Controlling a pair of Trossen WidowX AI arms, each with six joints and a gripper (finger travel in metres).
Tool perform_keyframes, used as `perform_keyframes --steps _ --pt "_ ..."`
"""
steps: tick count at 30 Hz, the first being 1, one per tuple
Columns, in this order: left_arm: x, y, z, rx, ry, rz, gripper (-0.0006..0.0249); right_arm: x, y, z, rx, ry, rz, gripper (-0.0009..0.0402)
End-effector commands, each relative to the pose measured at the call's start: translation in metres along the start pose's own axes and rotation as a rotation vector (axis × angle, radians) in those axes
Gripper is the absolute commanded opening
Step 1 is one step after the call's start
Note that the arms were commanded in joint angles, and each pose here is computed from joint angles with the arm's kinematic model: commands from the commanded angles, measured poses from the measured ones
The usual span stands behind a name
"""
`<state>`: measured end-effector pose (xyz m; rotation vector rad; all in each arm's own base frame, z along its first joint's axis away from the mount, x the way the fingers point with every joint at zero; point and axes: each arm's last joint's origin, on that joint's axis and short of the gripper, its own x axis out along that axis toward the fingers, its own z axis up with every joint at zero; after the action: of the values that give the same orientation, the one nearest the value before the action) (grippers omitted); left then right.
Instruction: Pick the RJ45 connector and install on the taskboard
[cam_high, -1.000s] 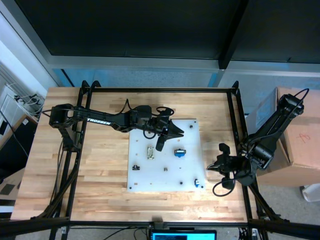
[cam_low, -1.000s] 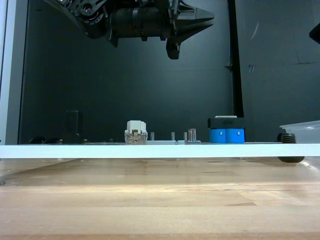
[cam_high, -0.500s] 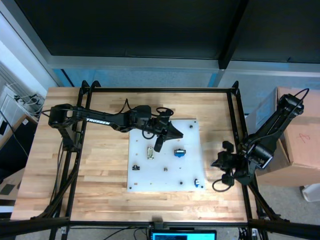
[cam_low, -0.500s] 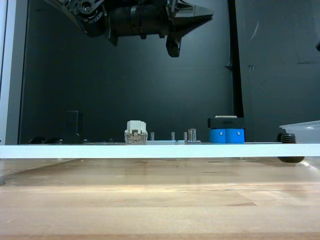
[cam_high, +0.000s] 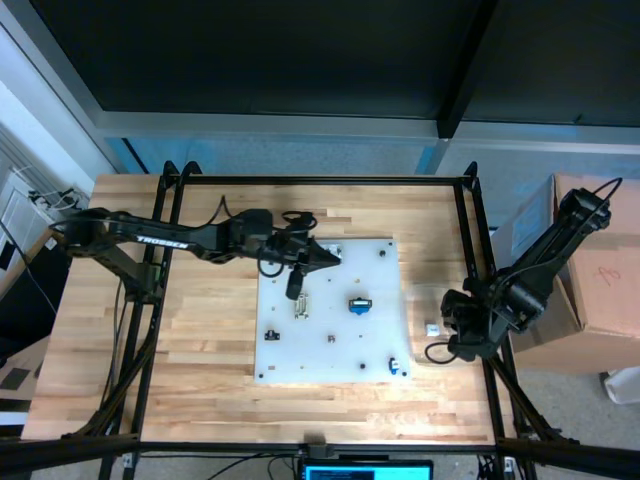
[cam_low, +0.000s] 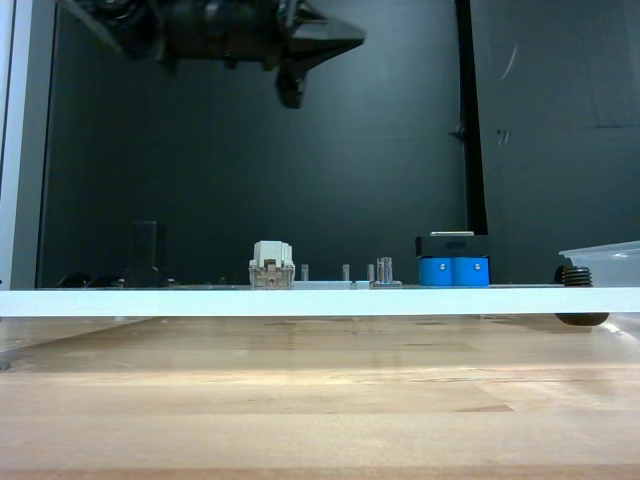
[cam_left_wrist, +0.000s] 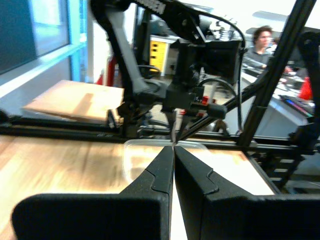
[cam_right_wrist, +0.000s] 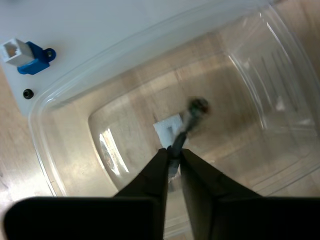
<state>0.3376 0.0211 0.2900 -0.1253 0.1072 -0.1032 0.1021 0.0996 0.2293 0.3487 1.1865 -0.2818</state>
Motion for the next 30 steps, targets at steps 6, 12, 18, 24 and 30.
perform_keyframes --steps 6,12,18,24,30 --pt "-0.043 -0.008 -0.012 0.007 -0.059 0.048 -0.0001 0.004 -0.006 0.014 0.056 0.006 -0.018 0.0219" --pt "-0.068 -0.012 -0.013 0.018 -0.094 0.064 -0.0001 0.004 -0.009 0.041 -0.013 -0.14 0.061 0.0275" --pt "-0.091 -0.015 -0.01 0.056 -0.144 0.1 -0.0001 -0.003 -0.019 0.084 -0.072 -0.409 0.137 0.0234" --pt "-0.108 -0.018 -0.009 0.068 -0.182 0.115 -0.0001 -0.014 -0.035 0.125 -0.172 -0.685 0.236 0.0168" --pt "-0.114 -0.017 -0.015 0.067 -0.18 0.131 -0.0001 -0.022 -0.061 0.153 -0.204 -0.961 0.282 0.0081"
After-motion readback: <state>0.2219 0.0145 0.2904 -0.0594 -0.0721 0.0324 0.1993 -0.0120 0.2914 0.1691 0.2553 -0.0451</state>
